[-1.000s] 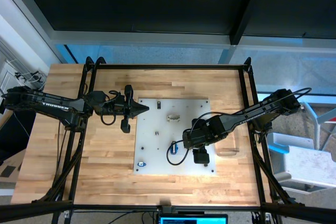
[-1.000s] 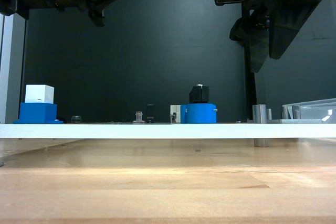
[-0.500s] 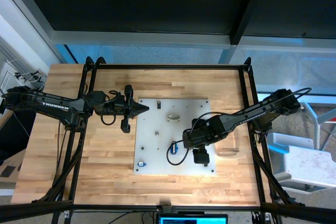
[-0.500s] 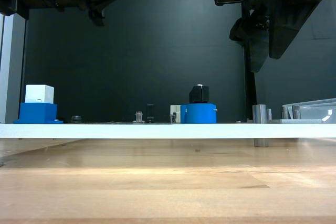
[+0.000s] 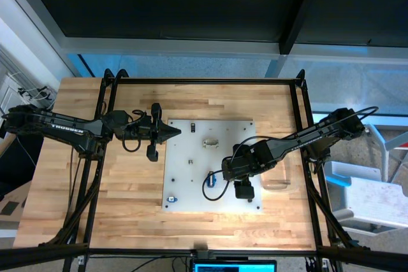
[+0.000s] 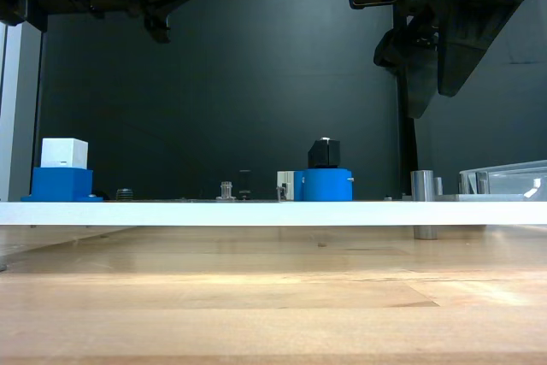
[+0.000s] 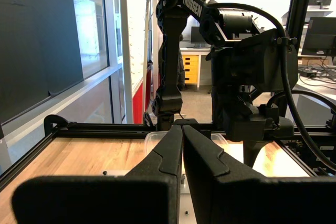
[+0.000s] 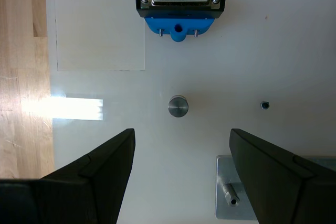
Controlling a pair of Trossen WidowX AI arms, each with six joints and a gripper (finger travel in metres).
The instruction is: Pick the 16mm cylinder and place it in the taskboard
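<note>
Straight beneath the right gripper (image 8: pixel 181 132), whose fingers were spread wide and held nothing, the 16mm cylinder (image 8: pixel 178 105) stood in the taskboard (image 8: pixel 294 51), seen end-on in line with the gap. From the low view its lower end showed under the plate, so it looked seated in its hole, long axis vertical. The right arm was far nearer. The left gripper (image 5: pixel 173 132) hung clenched and empty over the board's left edge, well apart.
</note>
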